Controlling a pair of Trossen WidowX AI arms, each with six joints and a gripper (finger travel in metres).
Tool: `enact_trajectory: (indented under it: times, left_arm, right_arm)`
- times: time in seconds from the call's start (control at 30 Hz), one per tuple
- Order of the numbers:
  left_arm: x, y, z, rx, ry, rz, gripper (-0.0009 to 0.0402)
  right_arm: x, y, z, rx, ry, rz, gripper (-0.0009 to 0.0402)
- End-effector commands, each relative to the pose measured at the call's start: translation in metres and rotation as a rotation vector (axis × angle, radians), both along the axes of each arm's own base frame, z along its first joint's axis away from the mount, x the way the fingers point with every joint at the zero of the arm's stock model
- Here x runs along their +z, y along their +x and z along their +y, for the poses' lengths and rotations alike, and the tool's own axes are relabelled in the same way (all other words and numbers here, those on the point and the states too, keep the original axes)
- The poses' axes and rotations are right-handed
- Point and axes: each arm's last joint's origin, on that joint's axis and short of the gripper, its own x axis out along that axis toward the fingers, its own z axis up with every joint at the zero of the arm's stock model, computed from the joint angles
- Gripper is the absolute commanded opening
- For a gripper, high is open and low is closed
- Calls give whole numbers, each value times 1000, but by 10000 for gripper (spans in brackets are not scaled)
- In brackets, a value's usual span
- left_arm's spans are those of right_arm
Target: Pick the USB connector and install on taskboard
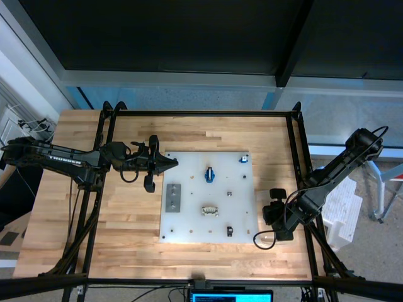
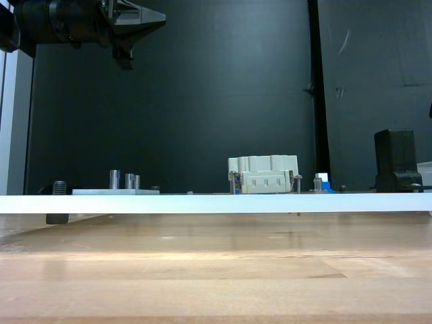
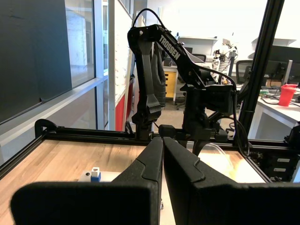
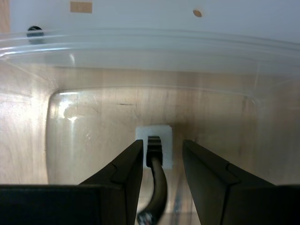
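Note:
The USB connector point(image 4: 153, 146) is a small dark plug with a dark cable, seated against a tiny white square piece point(image 4: 166, 133) in a clear plastic tray point(image 4: 93, 42). My right gripper point(image 4: 162, 143) is open just above it, one finger on each side and neither touching the plug. In the high view the right gripper point(image 1: 274, 212) hangs low just off the right edge of the taskboard point(image 1: 189, 220) and hides the connector. The left gripper point(image 1: 171, 162) is shut on nothing, held high over the board's far left corner.
The white taskboard carries a grey block point(image 1: 172, 197), a blue part point(image 1: 210, 174), a silver multi-pin socket point(image 1: 210, 211) and a black fitting point(image 1: 230, 231). A black frame point(image 1: 201, 114) rings the wooden table. The board's edge point(image 4: 140, 14) lies just beyond the tray.

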Motion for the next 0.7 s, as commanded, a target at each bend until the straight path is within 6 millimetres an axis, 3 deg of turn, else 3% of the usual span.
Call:
enact_trajectory:
  times: [0.03, 0.5, 0.7]
  left_arm:
    - [0, 0, 0, 0, 0, 0, 0]
    - [0, 0, 0, 0, 0, 0, 0]
    - [0, 0, 0, 0, 0, 0, 0]
  right_arm:
    - [-2, 0, 0, 1, 6, -3, 104]
    - [0, -2, -1, 6, 22, 0, 2]
    - [1, -4, -2, 9, 31, -9, -1]
